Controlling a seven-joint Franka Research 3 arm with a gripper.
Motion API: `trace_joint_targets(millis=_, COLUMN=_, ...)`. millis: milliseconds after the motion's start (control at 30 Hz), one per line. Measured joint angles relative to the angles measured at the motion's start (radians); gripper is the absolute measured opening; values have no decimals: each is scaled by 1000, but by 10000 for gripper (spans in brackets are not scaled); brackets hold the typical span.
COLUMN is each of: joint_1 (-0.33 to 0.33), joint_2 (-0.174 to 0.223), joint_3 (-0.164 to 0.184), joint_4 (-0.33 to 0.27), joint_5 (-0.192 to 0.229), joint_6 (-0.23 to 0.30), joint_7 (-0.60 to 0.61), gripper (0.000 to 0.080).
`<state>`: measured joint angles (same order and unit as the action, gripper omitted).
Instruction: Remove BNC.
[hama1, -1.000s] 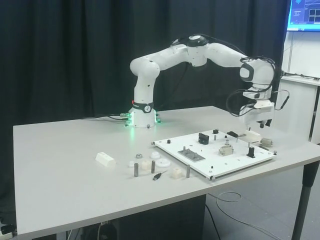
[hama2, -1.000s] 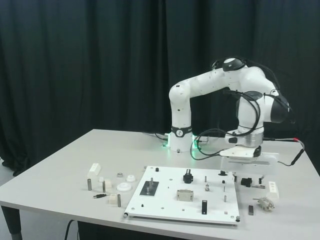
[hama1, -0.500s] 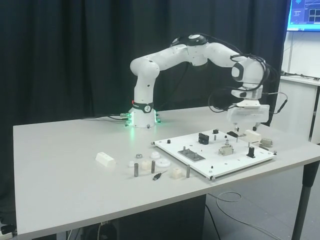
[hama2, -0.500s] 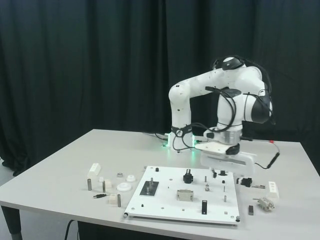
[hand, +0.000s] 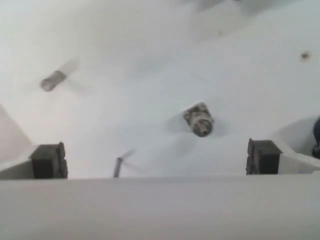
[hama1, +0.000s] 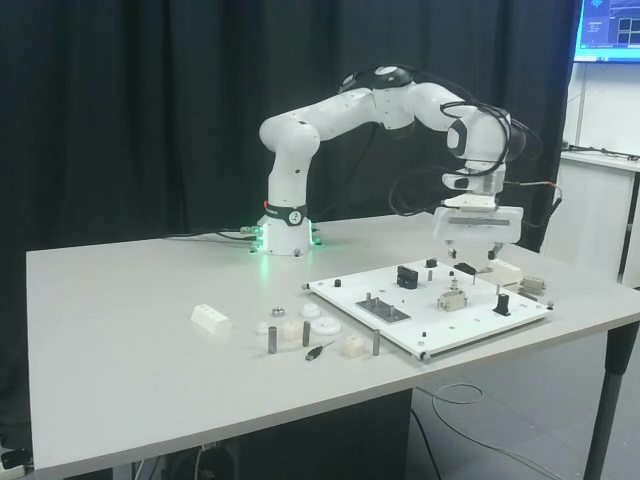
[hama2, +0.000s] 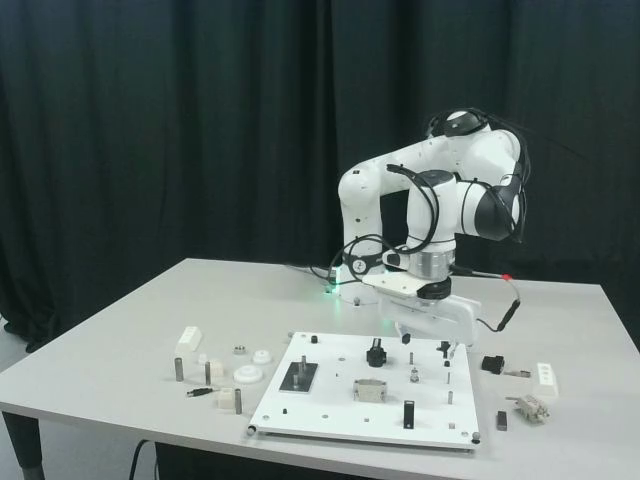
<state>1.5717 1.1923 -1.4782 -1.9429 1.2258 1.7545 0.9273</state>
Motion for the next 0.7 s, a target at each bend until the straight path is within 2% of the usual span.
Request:
trace_joint_targets(millis=400, joint_1=40, joint_2=0, joint_3=0, joint_4=-60, joint_5=16, joint_6=10, joint_7=110, gripper=800)
trace_joint_targets(millis=700, joint_1=64, joint_2=1, joint_3=16, joint_4=-88, joint_5=36, joint_6=72, joint_7=165, gripper=800)
